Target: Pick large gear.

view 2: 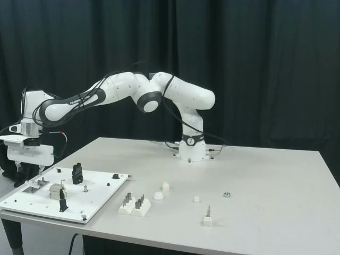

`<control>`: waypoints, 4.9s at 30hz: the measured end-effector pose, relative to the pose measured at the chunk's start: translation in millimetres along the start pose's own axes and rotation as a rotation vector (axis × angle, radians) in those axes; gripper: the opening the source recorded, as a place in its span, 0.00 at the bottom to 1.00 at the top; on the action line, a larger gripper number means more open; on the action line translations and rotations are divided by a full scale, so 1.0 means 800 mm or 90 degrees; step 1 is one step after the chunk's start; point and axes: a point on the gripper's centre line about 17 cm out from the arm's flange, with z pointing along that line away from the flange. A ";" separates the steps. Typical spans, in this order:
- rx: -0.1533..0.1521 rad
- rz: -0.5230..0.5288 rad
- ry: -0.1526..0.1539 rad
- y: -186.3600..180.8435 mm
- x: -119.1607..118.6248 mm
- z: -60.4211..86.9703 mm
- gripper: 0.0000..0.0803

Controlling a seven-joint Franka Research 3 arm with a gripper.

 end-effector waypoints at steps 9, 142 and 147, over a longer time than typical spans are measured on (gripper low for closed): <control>-0.003 0.004 -0.002 0.001 0.001 -0.003 1.00; -0.055 0.192 0.036 -0.009 -0.032 0.009 1.00; -0.076 0.186 0.056 -0.005 -0.025 0.017 1.00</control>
